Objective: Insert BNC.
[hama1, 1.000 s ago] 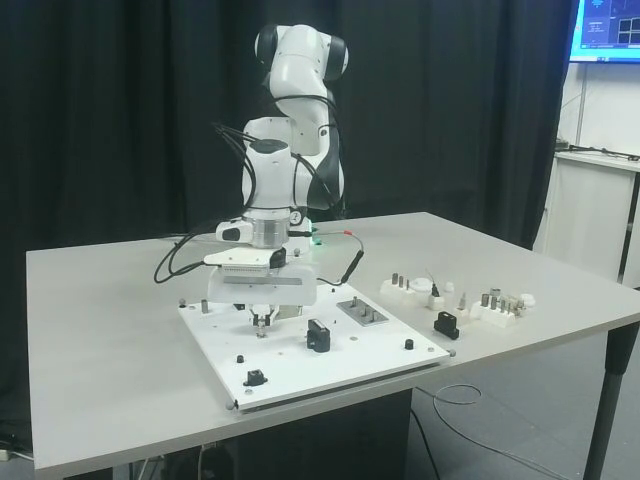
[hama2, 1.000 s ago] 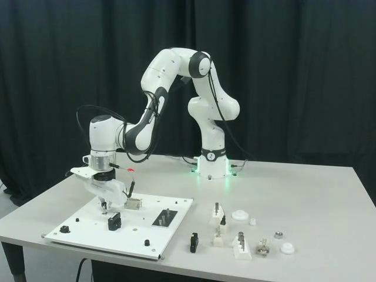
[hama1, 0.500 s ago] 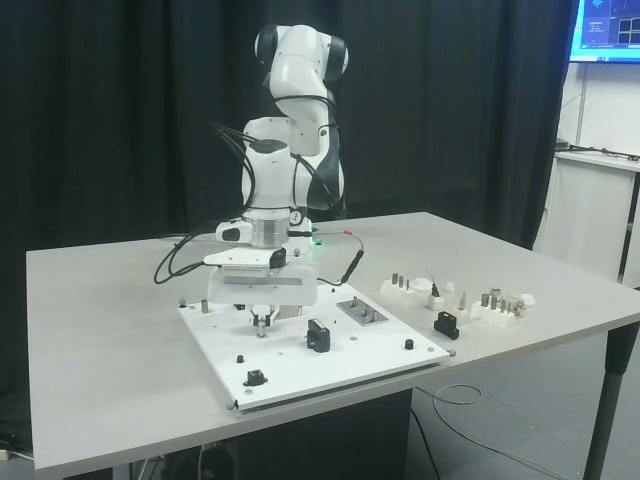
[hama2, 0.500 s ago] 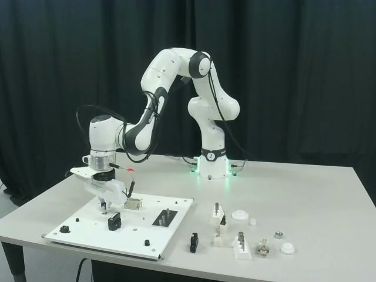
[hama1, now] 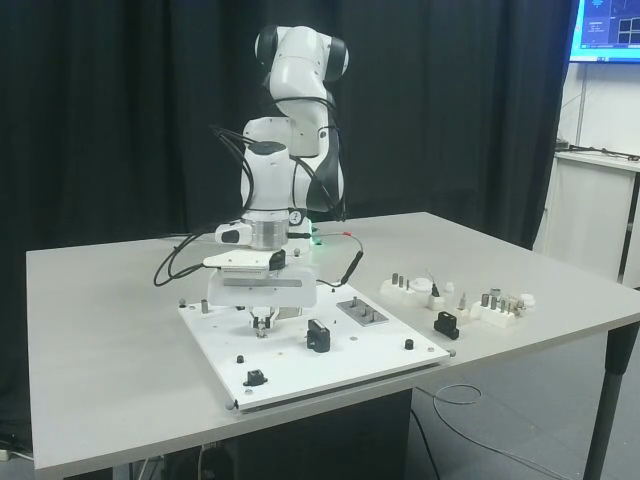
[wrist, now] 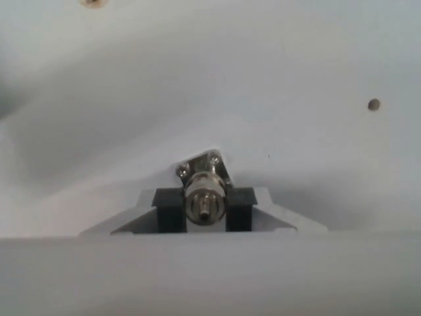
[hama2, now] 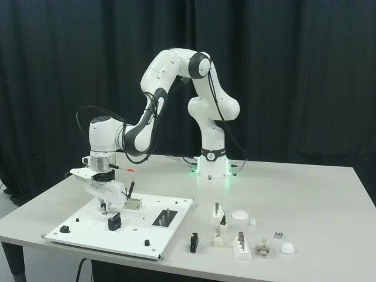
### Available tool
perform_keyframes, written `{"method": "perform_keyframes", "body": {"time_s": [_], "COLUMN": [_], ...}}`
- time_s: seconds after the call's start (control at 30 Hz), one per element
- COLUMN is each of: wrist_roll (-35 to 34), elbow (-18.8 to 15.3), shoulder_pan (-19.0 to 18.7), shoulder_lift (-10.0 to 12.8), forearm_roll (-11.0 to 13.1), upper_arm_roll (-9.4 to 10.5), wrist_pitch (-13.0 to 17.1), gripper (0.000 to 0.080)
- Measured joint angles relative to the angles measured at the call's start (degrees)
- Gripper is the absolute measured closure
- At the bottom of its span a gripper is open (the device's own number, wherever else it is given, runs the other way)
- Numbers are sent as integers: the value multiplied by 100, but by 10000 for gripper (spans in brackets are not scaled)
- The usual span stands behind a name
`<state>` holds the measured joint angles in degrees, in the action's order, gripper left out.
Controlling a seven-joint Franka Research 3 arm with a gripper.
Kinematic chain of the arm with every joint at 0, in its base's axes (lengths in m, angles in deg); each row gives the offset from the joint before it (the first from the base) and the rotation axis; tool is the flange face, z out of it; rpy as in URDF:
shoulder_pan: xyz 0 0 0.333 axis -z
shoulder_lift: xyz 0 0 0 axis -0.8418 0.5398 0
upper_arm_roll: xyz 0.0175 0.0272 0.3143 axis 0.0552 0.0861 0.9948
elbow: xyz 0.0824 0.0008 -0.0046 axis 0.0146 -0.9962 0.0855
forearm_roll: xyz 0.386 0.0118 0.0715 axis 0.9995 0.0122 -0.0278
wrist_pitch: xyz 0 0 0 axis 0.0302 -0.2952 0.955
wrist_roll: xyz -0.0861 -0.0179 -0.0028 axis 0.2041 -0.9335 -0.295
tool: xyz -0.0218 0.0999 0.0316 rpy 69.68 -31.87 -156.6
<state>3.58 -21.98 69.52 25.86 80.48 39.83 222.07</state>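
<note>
In the wrist view a grey metal BNC connector stands between my two black fingers, which touch it on both sides. Its end sits on a square flanged socket with two screws on the white board. From the room views my gripper points straight down, with its tips just above the white board near the board's back left part. The connector itself is too small to make out in the room views.
On the board are a black clip, a smaller black part and a grey plate with pins. White part holders and a black piece lie on the table to the right. A cable hangs from the wrist.
The wrist and gripper body have shifted very slightly upward; the fingertips stay at the same spot on the board.
</note>
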Motion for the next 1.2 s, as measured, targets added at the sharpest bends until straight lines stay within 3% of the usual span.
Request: {"method": "perform_keyframes", "body": {"time_s": [0.67,1.2], "wrist_roll": [759,1778], "elbow": [1,1], "shoulder_pan": [0,2], "shoulder_lift": [-1,1], "forearm_roll": [40,71], "upper_arm_roll": [-10,-17], "wrist_pitch": [-9,-9], "gripper": [677,677]}}
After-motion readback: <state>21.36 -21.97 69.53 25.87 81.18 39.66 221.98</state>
